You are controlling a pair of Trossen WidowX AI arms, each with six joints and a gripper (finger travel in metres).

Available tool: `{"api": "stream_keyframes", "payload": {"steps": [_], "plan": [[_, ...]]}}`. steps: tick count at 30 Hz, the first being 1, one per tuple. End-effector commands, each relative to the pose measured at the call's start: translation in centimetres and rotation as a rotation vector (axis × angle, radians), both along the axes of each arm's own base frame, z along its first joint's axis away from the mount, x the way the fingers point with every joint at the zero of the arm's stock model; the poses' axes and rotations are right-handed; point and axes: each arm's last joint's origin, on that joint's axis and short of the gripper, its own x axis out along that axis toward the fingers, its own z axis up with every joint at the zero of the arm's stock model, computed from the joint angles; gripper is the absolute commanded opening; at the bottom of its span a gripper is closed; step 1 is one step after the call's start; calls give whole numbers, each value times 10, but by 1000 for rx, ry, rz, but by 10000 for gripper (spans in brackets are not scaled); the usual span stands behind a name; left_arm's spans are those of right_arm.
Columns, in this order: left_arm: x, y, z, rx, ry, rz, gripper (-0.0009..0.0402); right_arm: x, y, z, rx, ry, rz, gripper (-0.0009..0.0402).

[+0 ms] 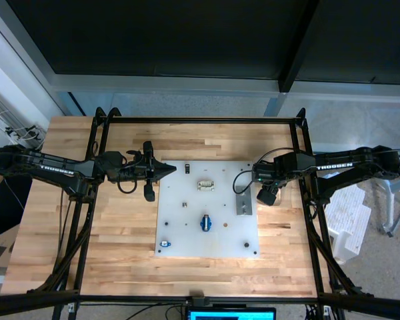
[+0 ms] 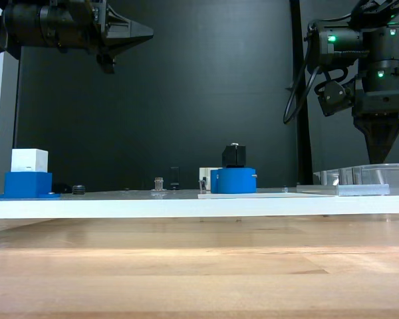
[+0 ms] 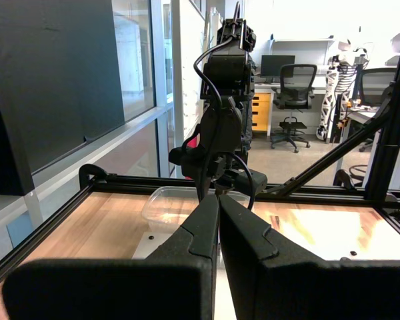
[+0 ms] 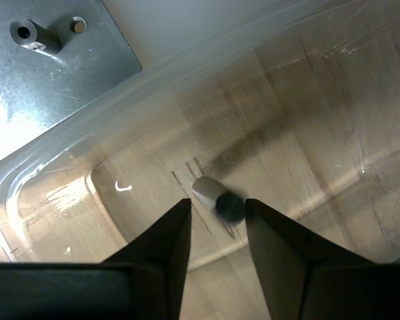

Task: Remove the 16mm cylinder and place in the container

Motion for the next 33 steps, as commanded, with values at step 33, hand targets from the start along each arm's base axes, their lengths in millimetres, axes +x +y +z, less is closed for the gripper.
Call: {"api": "stream_keyframes", "payload": {"steps": [33], "plan": [[0,0,0,0,0,0,0,69,3,101,-267,-888,551,82]]}}
